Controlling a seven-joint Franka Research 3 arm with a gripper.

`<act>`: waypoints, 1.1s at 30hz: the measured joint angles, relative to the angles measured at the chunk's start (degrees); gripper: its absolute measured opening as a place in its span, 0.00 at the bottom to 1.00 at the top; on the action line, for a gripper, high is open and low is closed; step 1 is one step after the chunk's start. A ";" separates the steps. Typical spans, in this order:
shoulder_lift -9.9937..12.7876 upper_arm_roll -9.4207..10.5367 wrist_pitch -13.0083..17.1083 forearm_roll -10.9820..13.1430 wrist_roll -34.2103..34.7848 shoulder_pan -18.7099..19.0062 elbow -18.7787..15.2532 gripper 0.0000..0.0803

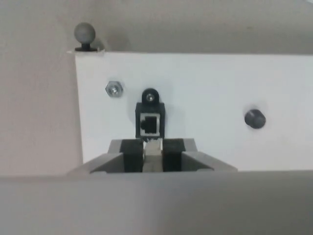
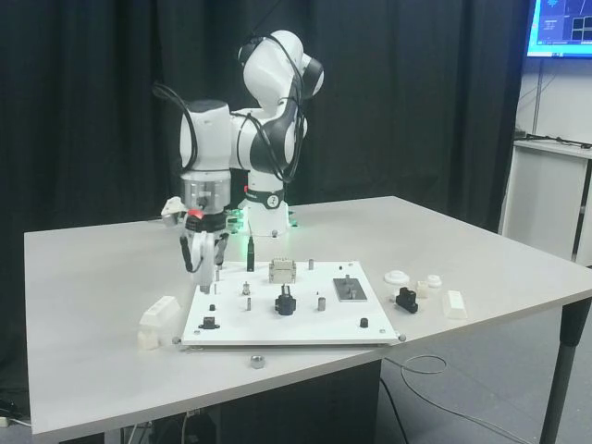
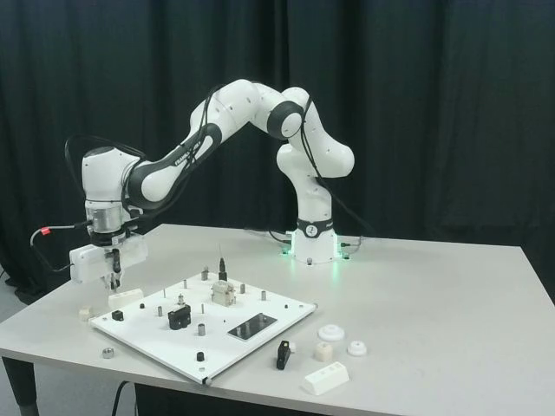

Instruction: Place Ethernet.

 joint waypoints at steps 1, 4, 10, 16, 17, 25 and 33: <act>-0.16 -0.06 -0.38 0.00 -0.01 0.00 0.10 0.10; -0.31 -0.20 -1.11 0.00 -0.08 0.00 0.45 0.10; -0.30 -0.24 -1.39 -0.01 -0.20 0.03 0.64 0.10; -0.20 -0.24 -1.39 -0.09 -0.33 0.03 0.63 0.10; -0.18 -0.24 -1.39 -0.12 -0.35 0.03 0.63 0.10; 0.05 -0.24 -1.37 -0.37 -0.52 0.03 0.63 0.10; 0.23 -0.24 -1.28 -0.64 -0.61 0.03 0.63 0.10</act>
